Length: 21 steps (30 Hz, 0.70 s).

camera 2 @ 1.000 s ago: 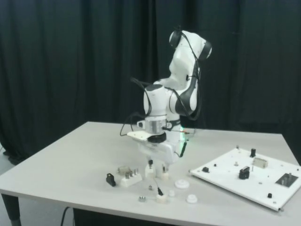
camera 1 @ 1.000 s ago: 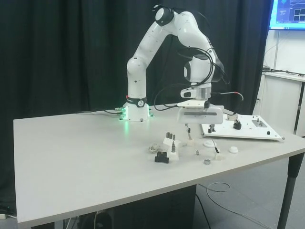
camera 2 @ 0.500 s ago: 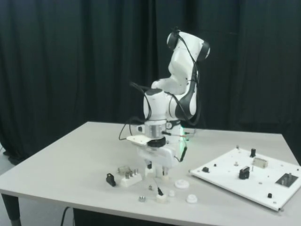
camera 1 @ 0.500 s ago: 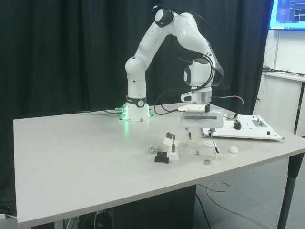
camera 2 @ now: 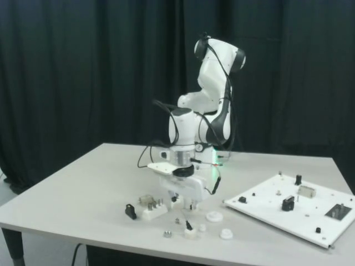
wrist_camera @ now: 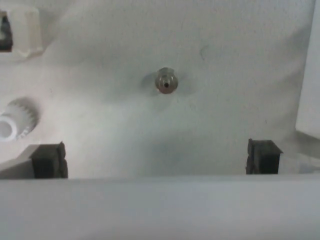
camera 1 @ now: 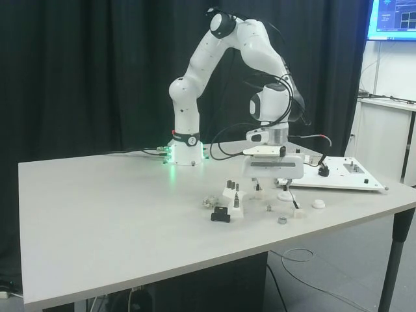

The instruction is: Pick BNC.

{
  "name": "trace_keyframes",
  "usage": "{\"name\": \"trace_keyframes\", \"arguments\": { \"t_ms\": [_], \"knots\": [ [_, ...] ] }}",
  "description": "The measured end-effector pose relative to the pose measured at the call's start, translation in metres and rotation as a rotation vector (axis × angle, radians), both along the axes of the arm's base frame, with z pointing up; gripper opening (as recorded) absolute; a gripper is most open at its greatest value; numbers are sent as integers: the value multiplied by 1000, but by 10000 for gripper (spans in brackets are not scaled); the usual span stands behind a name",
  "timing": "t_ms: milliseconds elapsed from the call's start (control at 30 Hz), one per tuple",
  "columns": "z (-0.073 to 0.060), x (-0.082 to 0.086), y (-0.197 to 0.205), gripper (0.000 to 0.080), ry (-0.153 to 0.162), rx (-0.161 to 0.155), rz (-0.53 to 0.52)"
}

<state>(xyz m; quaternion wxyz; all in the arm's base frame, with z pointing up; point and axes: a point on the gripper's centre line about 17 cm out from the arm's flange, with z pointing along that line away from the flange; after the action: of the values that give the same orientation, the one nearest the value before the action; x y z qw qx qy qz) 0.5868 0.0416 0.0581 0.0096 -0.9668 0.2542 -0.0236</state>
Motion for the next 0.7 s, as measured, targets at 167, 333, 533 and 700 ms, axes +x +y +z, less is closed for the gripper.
{"name": "trace_keyframes", "arguments": {
  "t_ms": [167, 333, 533, 700],
  "knots": [
    [-6, 3, -3, 800, -9, 1, 4],
    [-12, 7, -5, 800, -19, 4, 10],
    [-21, 10, -7, 800, -20, 13, 18],
    [-28, 10, -8, 800, -13, 22, 26]
  ]
}}
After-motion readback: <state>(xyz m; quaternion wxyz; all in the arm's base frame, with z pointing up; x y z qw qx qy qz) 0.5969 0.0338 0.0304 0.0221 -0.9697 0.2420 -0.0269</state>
